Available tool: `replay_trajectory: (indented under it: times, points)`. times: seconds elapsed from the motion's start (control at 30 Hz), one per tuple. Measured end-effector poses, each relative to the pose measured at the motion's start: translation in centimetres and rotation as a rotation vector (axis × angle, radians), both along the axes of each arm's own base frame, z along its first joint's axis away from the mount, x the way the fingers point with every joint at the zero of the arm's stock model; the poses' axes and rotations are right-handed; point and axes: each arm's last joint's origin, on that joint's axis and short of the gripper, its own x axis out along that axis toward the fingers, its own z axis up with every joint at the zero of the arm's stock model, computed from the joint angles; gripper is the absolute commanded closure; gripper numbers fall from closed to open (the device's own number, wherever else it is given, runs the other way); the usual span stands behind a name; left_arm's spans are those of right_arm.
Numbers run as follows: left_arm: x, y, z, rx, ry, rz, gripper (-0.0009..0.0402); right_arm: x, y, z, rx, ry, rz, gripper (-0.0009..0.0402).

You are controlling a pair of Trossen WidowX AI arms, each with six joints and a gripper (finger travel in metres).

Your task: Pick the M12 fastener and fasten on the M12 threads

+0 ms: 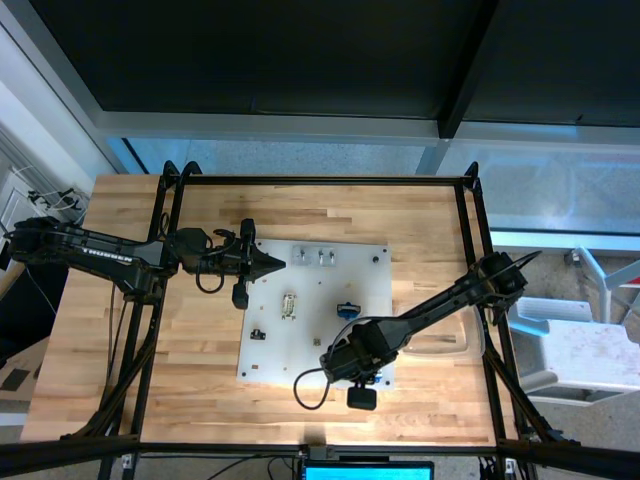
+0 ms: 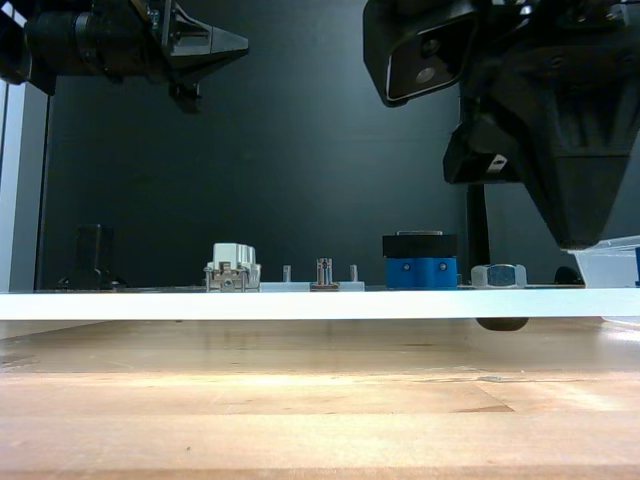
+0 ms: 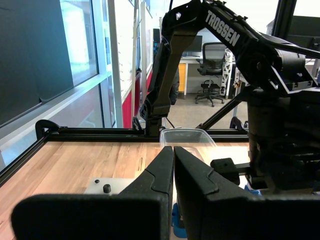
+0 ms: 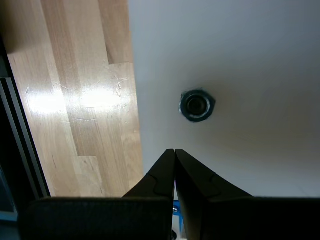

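Observation:
The M12 fastener (image 4: 197, 105) is a small silver nut with a dark centre, lying flat on the white board (image 4: 240, 60) close to its edge. In the low view the fastener (image 2: 498, 275) sits down at board level on its stud, with no ribs showing. My right gripper (image 4: 174, 152) hangs above and a little beside it, shut with nothing between its fingers. In the high view the right gripper (image 1: 340, 365) covers the board's near right part and hides the nut. My left gripper (image 1: 280, 263) is shut and empty, hovering at the board's far left edge.
A blue connector block (image 2: 420, 270) stands mid-board beside the nut. The clear tray (image 1: 450, 345) lies to the right of the board, under the right arm. A grey-white connector (image 2: 232, 270) and small posts (image 2: 323, 272) stand further left on the board.

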Motion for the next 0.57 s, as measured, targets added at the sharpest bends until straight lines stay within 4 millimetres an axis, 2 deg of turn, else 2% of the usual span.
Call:
replay_trajectory:
  times: [0.57]
  points:
    - [0.00,0.00,0.01,0.000,0.000,0.000,0.0393,-0.05,0.05,0.13,0.000,-0.003,-0.007,0.0393]
